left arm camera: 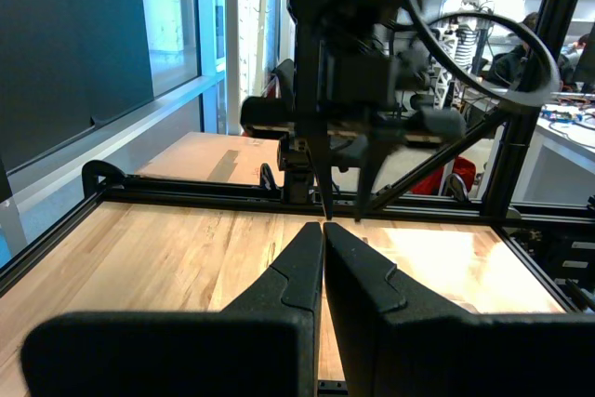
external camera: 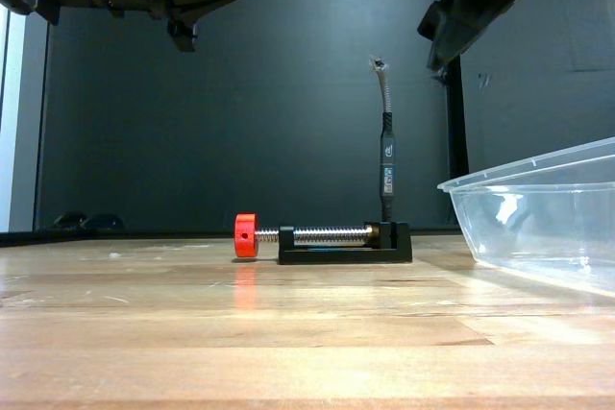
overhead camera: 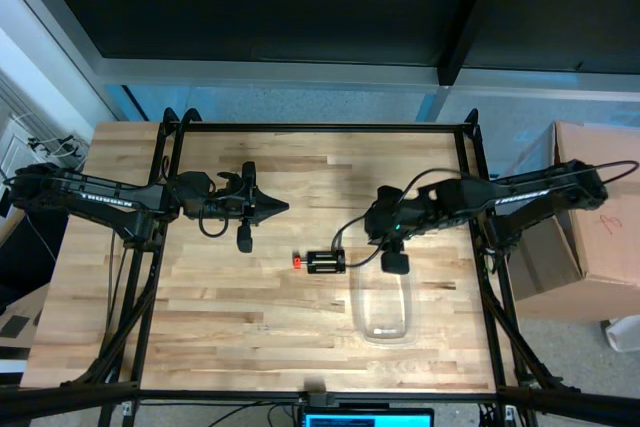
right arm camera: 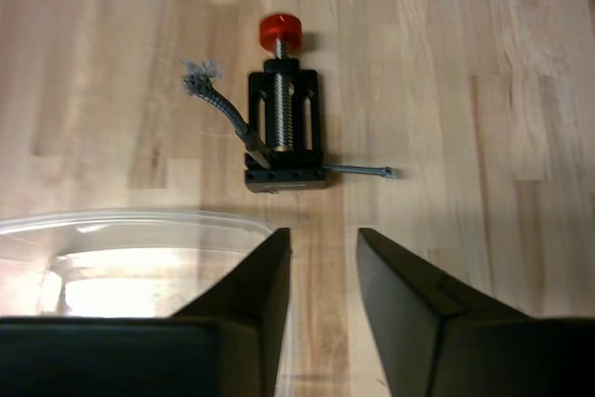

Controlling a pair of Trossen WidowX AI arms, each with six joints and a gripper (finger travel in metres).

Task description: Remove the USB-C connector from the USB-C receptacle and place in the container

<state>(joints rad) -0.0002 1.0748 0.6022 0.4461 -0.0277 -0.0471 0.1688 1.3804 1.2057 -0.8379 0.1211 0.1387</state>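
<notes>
Low view shows the USB-C connector (external camera: 387, 165) standing upright in the end of a small black vise (external camera: 344, 242) with a red knob (external camera: 246, 235). Its short cable (external camera: 382, 93) rises to a frayed tip, and the plug looks seated, not yet drawn. The right claw (right arm camera: 323, 234) hangs high above, between the vise and the clear container (external camera: 538, 208), its fingers parted with a plain gap and holding nothing. The left claw (left arm camera: 323, 230) hovers well to the left over the desk (external camera: 288, 333), fingers pressed together and empty. To do this step well, I judge the right claw should come down over the plug's stiff body, not the limp braid, close squarely across it, and pull straight up along its axis. A slanted pull could bind the plug or drag the vise along. The USB-C receptacle itself is hidden inside the vise's end, so how deep the plug sits cannot be told. A thin rod (right arm camera: 358, 170) beside the vise is hard to identify, and the container's far side is cut off.
</notes>
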